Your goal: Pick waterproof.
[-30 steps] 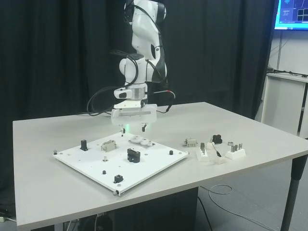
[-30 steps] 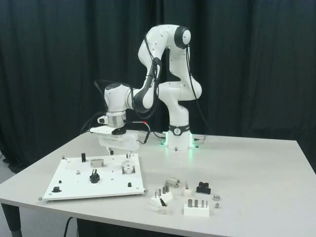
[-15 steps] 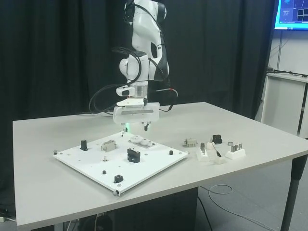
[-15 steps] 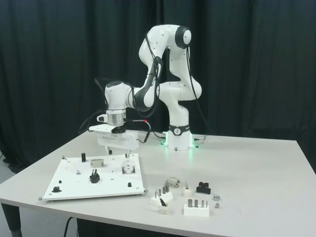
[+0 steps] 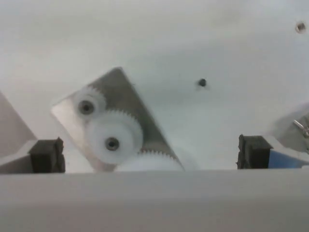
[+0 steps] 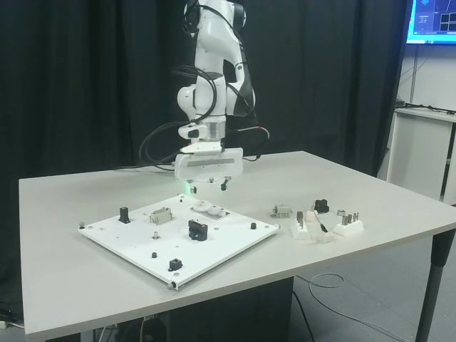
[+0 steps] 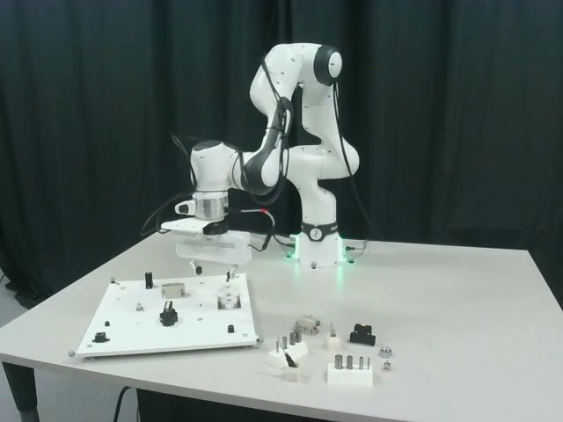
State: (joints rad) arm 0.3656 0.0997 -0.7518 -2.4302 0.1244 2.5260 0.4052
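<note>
Wrist view: claw (image 5: 149, 153) spread wide, black fingertips (image 5: 47, 155) far apart at either side, nothing gripped between them. Looks down on a grey plate (image 5: 120, 92) carrying 3 meshed white gears (image 5: 112, 142), set on the white board (image 5: 203, 43). Shows no sign of the waterproof piece.

First room view: white arm (image 6: 214, 64) bent down over the far edge of the white board (image 6: 228, 235), claw (image 6: 209, 185) hanging clear above the gears (image 6: 209, 208), touching nothing. Off the board, on the grey tabletop (image 6: 57, 214), a small grey connector (image 6: 283, 210), seemingly the waterproof part, though too small to confirm. Lies flat, just beside the board's right corner and well apart from the claw, long axis about level with the tabletop and running roughly along its front edge; cannot tell which end points where. Nearby: a black block (image 6: 321, 206) and 2 white holders (image 6: 328, 228) with upright pins.

Second room view: same claw (image 7: 215, 271), wide and empty, above the board's (image 7: 132, 338) far side. Grey connector (image 7: 307, 324) on the tabletop (image 7: 457, 299) between the board and the black block (image 7: 361, 334), just behind the white holders (image 7: 350, 374), long axis lying left to right across the picture.
</note>
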